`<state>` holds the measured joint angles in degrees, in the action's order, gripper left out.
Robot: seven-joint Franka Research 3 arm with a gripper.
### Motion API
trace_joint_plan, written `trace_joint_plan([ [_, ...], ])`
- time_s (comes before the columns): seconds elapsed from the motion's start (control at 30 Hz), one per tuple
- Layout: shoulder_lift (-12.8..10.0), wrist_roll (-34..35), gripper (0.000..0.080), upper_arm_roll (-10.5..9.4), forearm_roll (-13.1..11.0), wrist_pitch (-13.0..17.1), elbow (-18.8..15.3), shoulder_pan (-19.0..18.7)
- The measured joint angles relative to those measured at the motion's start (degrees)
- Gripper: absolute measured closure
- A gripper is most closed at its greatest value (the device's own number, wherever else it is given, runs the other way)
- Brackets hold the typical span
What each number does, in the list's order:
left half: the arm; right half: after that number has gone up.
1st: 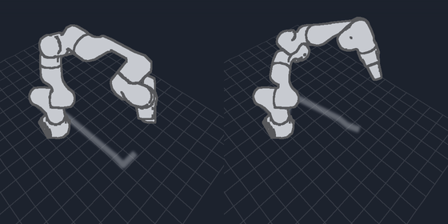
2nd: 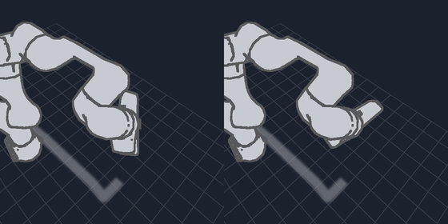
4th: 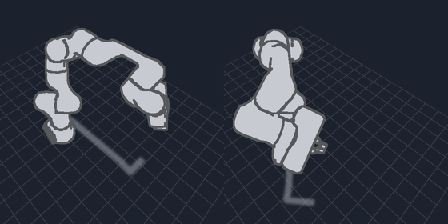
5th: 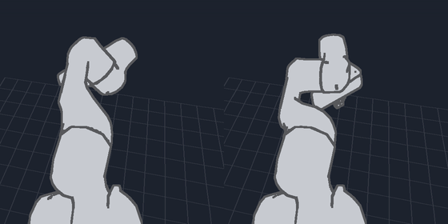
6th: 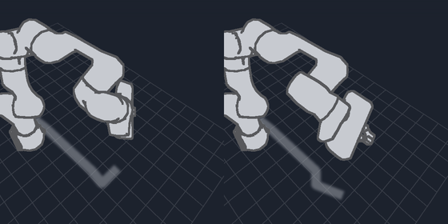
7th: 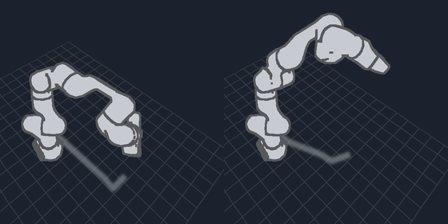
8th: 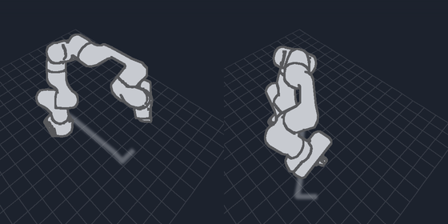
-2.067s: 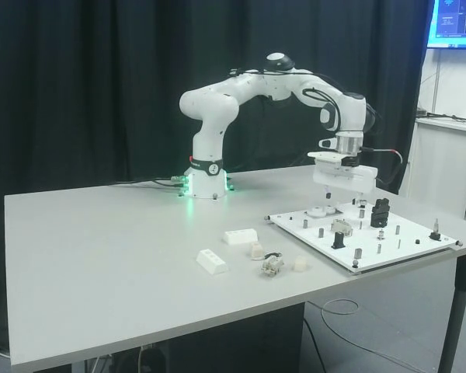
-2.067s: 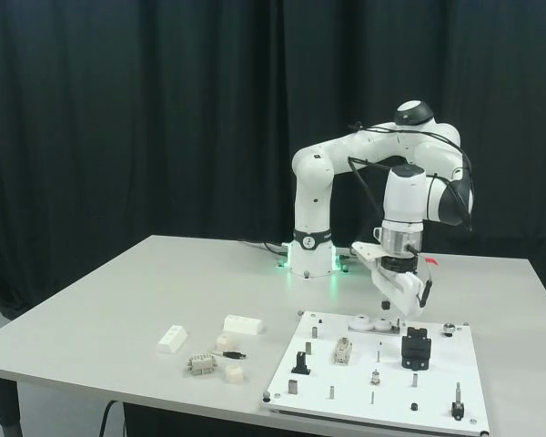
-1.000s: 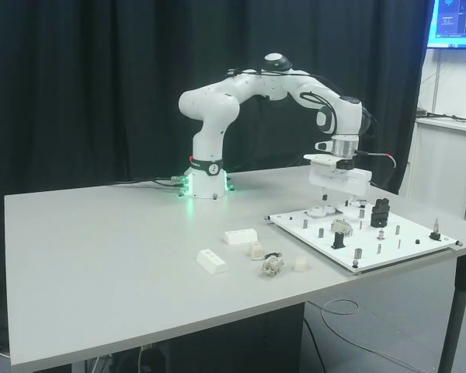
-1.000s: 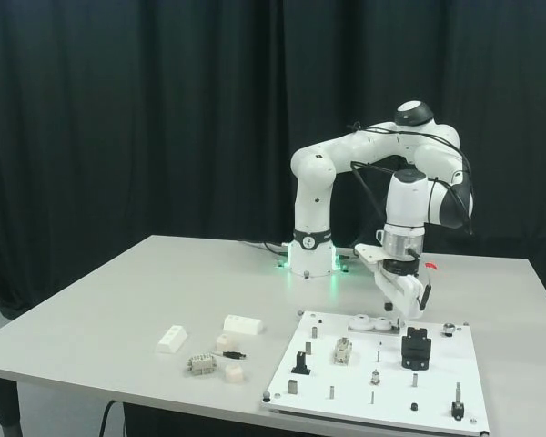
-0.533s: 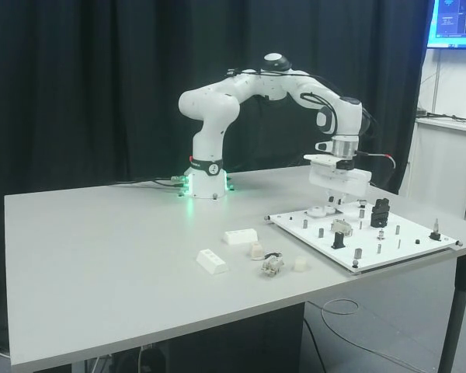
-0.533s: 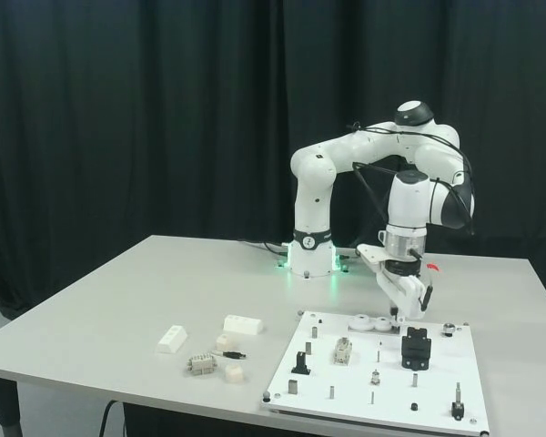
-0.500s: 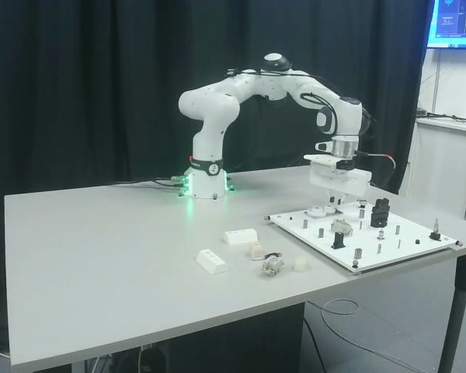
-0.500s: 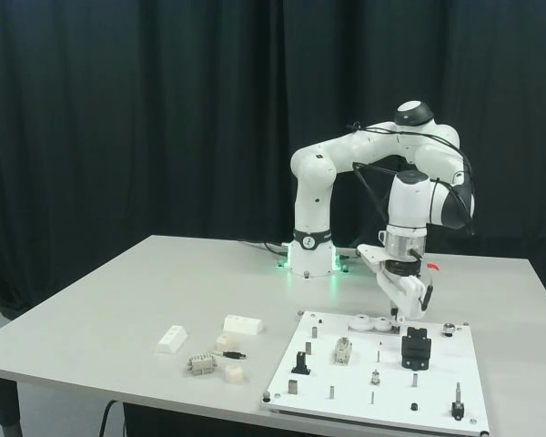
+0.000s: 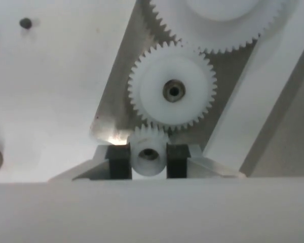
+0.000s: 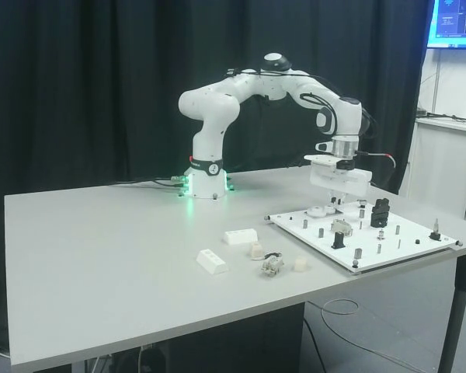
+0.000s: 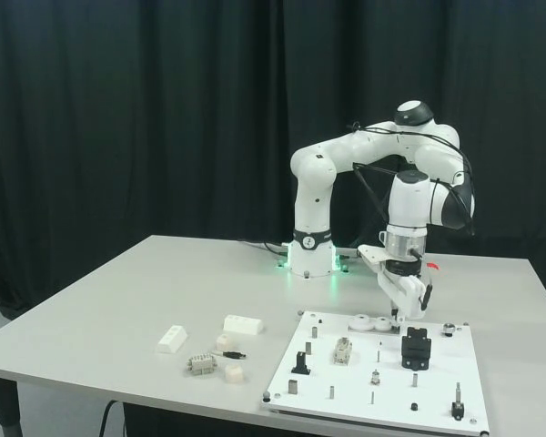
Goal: Remove small gear.
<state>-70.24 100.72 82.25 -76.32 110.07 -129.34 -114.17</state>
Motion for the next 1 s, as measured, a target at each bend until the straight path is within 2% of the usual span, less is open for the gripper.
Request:
trace_joint_plan([
  [0.43,0.0,0.0,0.0658,0.54,1.0,1.4,-0.7,-1.5],
  [1.0,0.6,0.0,0.0660,3.69,3.2,1.4,-1.2,-2.6],
])
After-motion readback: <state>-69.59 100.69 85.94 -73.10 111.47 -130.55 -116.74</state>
